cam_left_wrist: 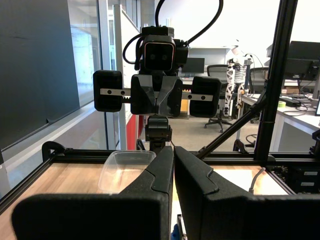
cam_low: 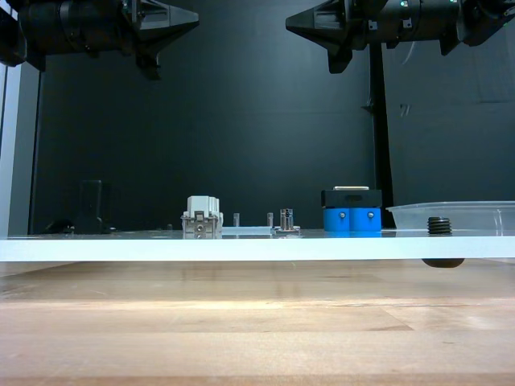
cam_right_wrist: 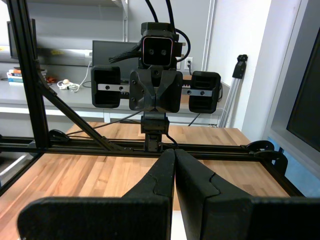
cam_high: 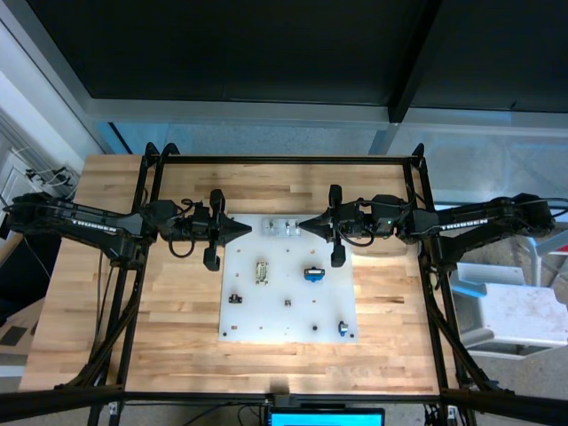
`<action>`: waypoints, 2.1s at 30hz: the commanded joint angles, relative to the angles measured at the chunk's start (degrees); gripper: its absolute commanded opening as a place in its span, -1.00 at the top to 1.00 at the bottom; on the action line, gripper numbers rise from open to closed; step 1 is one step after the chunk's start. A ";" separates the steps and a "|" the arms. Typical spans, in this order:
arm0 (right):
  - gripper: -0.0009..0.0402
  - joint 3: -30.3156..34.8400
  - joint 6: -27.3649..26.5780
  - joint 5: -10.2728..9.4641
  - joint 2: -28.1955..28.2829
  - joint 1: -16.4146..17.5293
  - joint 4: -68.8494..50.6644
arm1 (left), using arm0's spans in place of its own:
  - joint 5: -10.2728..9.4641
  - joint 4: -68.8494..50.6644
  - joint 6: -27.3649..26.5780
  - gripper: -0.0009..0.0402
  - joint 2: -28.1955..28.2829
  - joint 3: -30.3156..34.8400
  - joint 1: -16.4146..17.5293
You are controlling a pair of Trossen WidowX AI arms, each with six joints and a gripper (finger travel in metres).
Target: Remove the rj45 connector and place it in the container
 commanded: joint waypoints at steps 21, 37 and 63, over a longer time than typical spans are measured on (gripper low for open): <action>0.96 2.49 0.00 -1.62 -0.04 0.31 -9.55 | 0.02 0.02 0.00 0.96 0.02 0.02 0.00; 0.96 11.41 0.96 -1.36 0.02 1.95 -45.48 | 0.02 0.02 0.00 0.96 0.02 0.02 0.02; 0.96 14.34 17.49 10.73 0.15 18.69 -73.92 | 0.02 0.02 0.00 0.96 0.02 0.02 0.02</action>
